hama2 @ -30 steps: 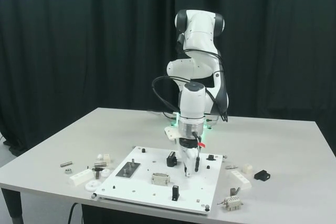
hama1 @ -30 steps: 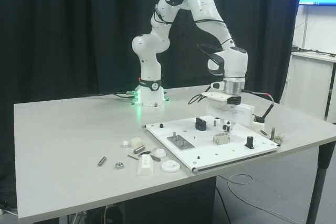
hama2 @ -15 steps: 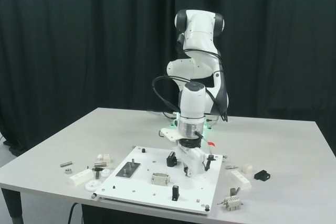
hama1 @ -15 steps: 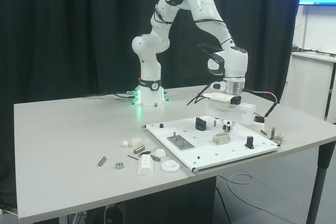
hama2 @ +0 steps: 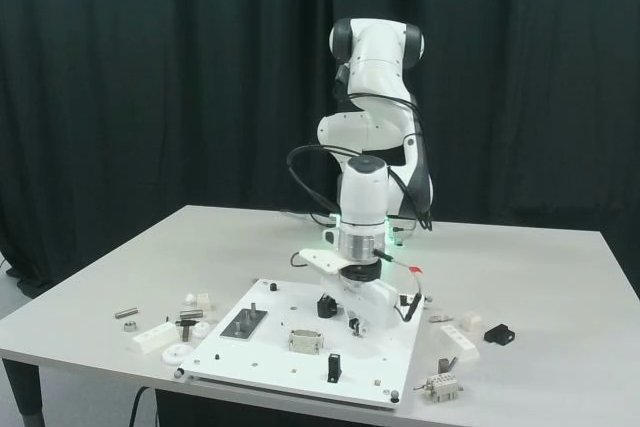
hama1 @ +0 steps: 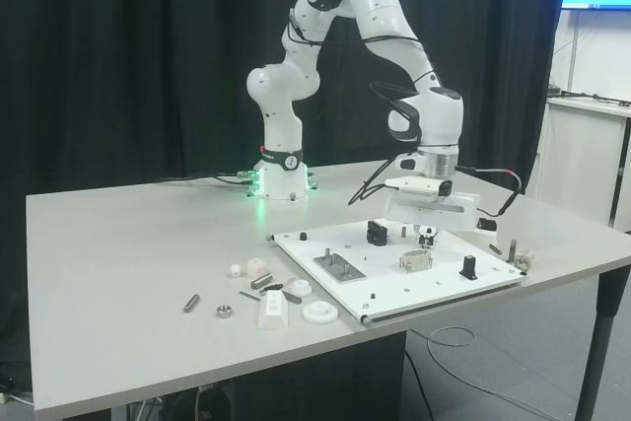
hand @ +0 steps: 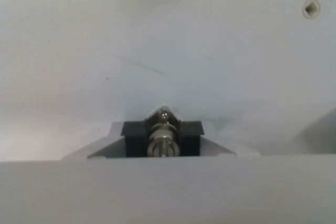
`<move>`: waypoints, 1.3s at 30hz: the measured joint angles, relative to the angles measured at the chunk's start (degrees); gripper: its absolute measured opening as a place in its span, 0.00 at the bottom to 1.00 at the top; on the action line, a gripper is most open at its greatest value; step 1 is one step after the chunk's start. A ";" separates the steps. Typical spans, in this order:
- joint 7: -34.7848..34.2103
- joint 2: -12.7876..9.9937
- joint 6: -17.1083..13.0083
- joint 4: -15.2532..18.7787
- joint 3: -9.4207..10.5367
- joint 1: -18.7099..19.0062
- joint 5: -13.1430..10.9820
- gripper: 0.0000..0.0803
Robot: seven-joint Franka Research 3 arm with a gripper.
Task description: Remove BNC.
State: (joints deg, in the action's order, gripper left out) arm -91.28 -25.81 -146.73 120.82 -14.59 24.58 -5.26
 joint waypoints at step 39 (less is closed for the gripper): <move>34.97 0.26 -0.01 0.10 0.81 -0.99 -1.10 0.15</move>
